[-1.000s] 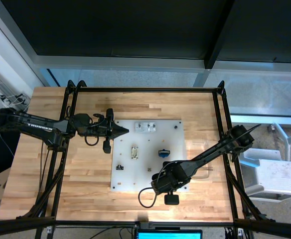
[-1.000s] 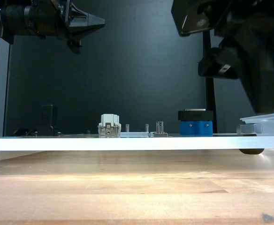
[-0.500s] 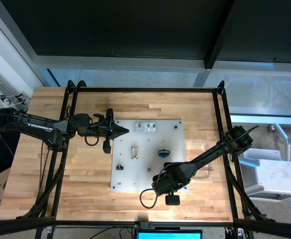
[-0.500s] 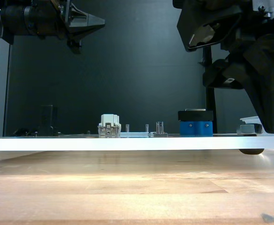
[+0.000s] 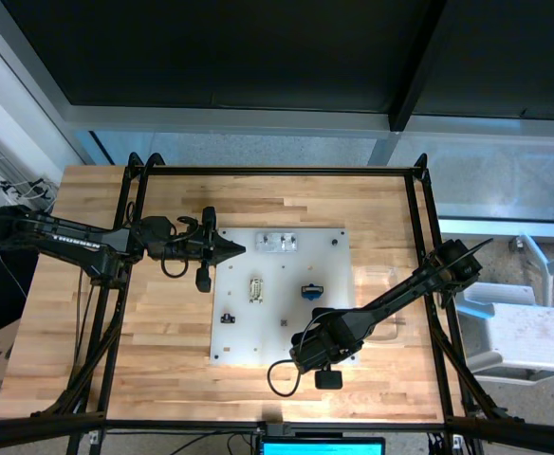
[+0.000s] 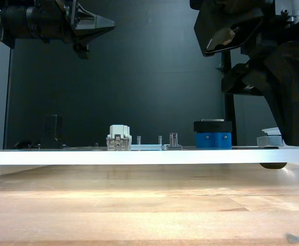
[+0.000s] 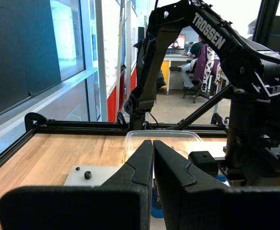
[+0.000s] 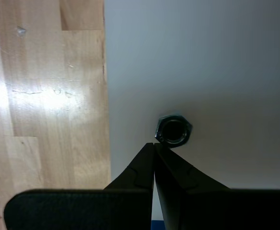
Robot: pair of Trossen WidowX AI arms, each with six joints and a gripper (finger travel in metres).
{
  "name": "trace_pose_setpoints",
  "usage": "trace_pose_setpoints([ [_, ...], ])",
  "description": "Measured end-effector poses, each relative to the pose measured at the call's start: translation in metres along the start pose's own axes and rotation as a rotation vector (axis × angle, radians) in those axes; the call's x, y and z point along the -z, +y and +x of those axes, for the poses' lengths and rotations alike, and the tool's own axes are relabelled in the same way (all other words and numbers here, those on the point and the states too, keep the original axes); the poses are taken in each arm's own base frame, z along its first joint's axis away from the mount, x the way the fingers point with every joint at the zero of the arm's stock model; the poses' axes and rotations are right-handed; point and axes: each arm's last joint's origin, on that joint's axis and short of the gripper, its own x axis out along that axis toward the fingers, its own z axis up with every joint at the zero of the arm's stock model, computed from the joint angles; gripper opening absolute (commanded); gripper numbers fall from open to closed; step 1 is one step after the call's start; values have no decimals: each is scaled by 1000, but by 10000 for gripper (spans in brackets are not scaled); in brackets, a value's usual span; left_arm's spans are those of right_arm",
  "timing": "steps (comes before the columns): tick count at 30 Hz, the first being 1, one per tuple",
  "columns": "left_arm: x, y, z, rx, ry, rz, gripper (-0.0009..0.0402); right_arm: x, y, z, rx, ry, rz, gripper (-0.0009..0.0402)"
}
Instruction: Unfasten the M12 fastener and place in the container
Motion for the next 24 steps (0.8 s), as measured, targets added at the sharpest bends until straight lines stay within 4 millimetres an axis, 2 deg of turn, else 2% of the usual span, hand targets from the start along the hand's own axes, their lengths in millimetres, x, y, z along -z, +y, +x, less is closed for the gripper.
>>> trace_pose_setpoints([
  [6,0,0,0,0,0,0,0,3,-10,-8,202,-59,56,0],
  [9,0,0,0,0,0,0,0,4,-12,-15,203,-64,59,0],
  [15,0,0,0,0,0,0,0,7,-9,-23,111,-25,62,0],
  [21,0,0,0,0,0,0,0,1,1,-35,-76,19,62,0],
  [24,0,0,0,0,0,0,0,-2,3,-39,-109,4,60,0],
])
